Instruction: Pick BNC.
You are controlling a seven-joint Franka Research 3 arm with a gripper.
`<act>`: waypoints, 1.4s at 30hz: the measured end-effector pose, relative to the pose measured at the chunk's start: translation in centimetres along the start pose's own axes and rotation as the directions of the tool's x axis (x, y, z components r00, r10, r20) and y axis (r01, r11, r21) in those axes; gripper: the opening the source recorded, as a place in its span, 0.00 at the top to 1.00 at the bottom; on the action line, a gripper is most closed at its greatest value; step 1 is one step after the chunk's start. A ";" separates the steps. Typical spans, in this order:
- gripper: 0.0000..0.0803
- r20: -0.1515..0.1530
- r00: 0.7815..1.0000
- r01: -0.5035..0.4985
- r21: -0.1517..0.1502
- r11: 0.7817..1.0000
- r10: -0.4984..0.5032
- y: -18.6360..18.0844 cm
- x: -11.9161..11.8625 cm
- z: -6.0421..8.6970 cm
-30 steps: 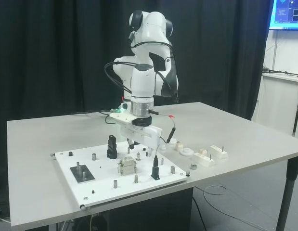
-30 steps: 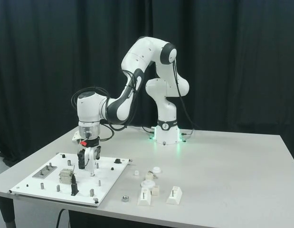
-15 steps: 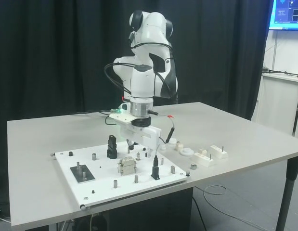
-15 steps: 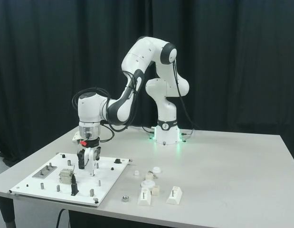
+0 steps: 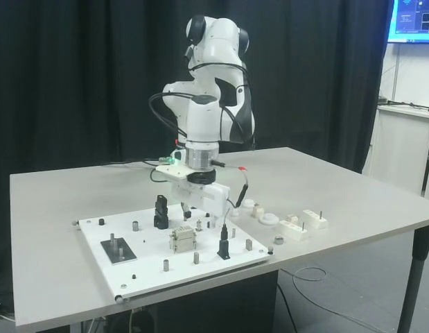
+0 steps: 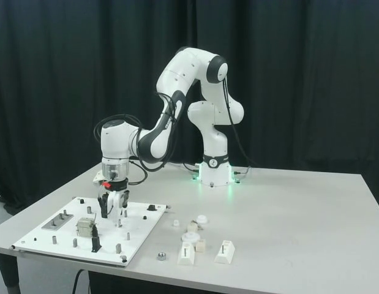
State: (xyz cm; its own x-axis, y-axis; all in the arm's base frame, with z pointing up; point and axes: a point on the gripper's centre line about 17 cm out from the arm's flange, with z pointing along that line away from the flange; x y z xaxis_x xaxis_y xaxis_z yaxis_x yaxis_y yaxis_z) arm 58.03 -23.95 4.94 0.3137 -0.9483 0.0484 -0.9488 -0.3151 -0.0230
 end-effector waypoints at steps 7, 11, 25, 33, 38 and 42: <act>0.00 -0.003 1.000 0.000 0.001 1.000 0.000 -0.1 0.0 0.3; 0.00 -0.004 1.000 0.003 0.000 1.000 -0.003 -0.1 -0.1 0.5; 0.33 0.004 1.000 0.007 -0.009 1.000 -0.007 0.0 -0.6 1.4; 0.80 0.005 1.000 0.030 -0.011 0.999 -0.030 0.1 -0.6 1.5; 0.84 0.006 0.999 0.047 -0.011 0.999 -0.047 0.2 -0.6 1.5; 0.84 0.006 0.999 0.054 -0.011 0.998 -0.054 0.2 -0.6 1.5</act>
State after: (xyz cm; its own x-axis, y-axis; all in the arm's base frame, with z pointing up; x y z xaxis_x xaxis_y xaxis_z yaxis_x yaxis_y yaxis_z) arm 57.74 -23.50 3.45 0.3646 -0.9302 0.0433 -0.9309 -0.3653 -0.0090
